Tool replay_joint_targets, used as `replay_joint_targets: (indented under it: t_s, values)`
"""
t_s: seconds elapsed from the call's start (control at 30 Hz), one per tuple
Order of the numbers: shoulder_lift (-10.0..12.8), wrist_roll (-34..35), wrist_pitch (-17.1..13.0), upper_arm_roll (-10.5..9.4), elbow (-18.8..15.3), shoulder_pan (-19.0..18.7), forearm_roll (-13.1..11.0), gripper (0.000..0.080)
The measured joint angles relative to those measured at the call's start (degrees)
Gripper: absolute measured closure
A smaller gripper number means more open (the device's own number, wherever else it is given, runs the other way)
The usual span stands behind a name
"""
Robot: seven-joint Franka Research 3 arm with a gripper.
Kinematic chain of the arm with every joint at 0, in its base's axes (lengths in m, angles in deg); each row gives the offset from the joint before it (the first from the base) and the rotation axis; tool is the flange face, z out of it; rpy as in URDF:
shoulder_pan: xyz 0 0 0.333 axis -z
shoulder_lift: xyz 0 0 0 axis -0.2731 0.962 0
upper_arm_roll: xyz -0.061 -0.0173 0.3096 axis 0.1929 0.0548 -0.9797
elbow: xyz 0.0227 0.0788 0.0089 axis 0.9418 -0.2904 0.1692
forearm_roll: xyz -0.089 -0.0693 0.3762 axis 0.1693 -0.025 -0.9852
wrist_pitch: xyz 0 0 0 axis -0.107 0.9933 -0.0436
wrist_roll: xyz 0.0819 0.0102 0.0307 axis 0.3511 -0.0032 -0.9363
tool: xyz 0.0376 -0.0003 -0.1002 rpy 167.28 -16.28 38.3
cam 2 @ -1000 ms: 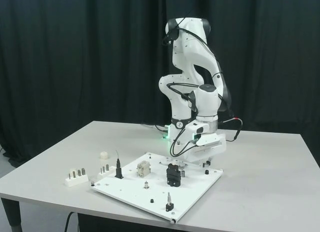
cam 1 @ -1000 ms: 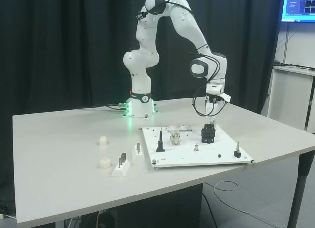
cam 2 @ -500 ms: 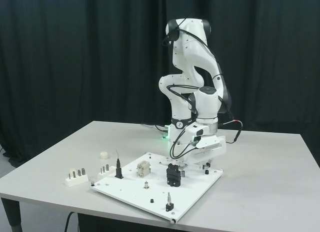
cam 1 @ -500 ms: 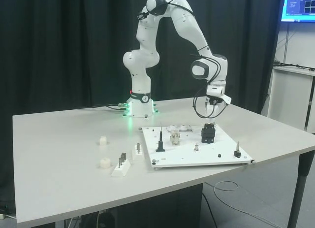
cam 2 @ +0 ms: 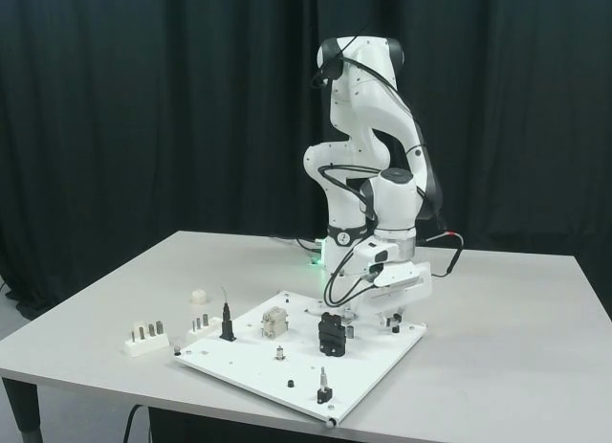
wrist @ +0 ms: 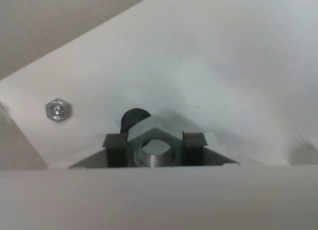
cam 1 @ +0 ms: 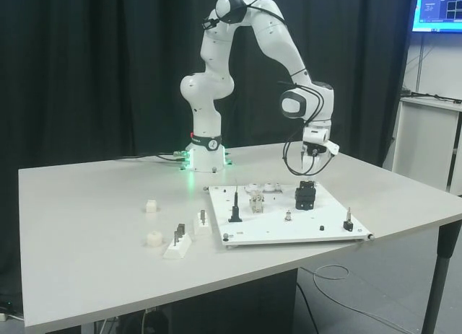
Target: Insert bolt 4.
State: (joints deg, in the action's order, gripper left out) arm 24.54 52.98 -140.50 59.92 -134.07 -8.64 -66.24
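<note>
In the wrist view my gripper [wrist: 154, 149] is shut on a grey hex-headed bolt [wrist: 153, 135] with a threaded bore, its black pads [wrist: 114, 149] pressed on two opposite flats. Just beyond the bolt a small black round part [wrist: 135, 115] sits on the white board [wrist: 213, 66]. The room views put the gripper [cam 1: 307, 167] [cam 2: 393, 321] low over the board's [cam 1: 303, 229] [cam 2: 373, 362] far corner, behind the black block [cam 1: 304, 195] [cam 2: 331, 336].
A small grey hex screw [wrist: 58, 110] marks the board's corner. The board carries a tall black pin [cam 1: 235, 208], a grey fitting [cam 1: 256, 203] and a short post [cam 1: 348, 223]. Beside the board stand a white bolt holder [cam 1: 178, 244] [cam 2: 146, 340] and two small white pieces [cam 1: 151, 205] [cam 1: 153, 238].
The wrist has sunk a little toward the board's far corner. The grip on the bolt looks the same.
</note>
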Motion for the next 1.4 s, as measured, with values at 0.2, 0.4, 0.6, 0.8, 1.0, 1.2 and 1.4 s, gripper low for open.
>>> replay_joint_targets:
  t_s: [0.2, 0.4, 0.6, 0.8, 1.0, 1.2, 1.4]
  values:
    - [0.24, 0.00, -0.06, 0.00, 0.03, 0.04, 0.00, 0.0577]
    - [0.35, 0.00, -0.06, 0.00, 0.04, 0.03, 0.00, 0.0577]
    - [0.35, 0.00, -0.06, -0.10, 0.04, 0.01, 0.00, 0.0577]
    - [0.34, 0.00, 0.03, -0.38, 0.04, 0.01, 0.00, 0.0577]
    - [0.34, 0.12, 0.22, -0.74, 0.03, 0.01, 0.00, 0.0577]
    - [0.37, 0.60, 0.55, -1.12, -0.05, 0.01, 0.00, 0.0577]
    - [0.40, 0.88, 0.55, -1.11, -0.05, 0.03, 0.00, 0.0577]
